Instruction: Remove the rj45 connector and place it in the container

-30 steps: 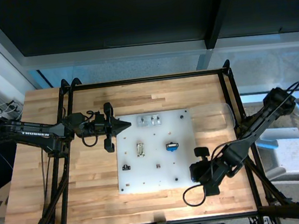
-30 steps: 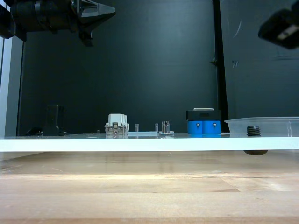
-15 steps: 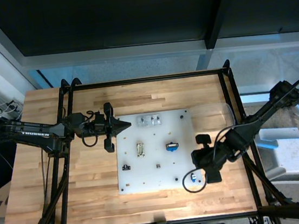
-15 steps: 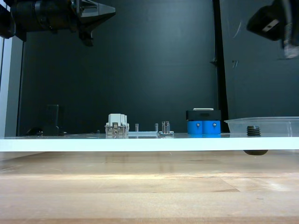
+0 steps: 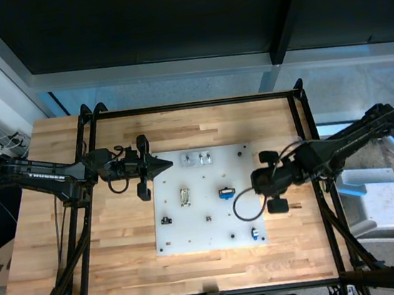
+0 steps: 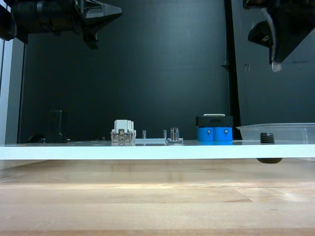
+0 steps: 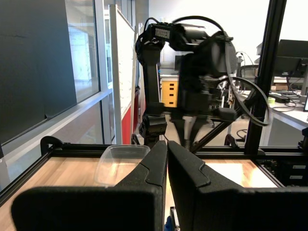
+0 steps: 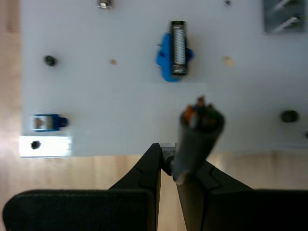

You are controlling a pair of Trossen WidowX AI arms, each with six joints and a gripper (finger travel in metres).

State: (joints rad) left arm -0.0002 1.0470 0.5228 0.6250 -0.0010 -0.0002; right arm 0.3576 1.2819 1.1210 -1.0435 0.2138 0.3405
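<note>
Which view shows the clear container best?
Left wrist view: the container shows nearly whole beyond the shut left gripper, raised over the board. High view: faint, beside the right gripper holding the rj45 connector aloft. Low view: edge-on. Right wrist: absent.

A white board [image 5: 186,231] lies on a wooden table [image 5: 121,236]. Near the board's middle sit a blue-and-black connector [image 5: 225,193] and a grey connector [image 5: 185,196]. A small blue socket [image 5: 256,234] occupies its near right corner, with a metal bracket [image 5: 198,159] at its far edge.
</note>
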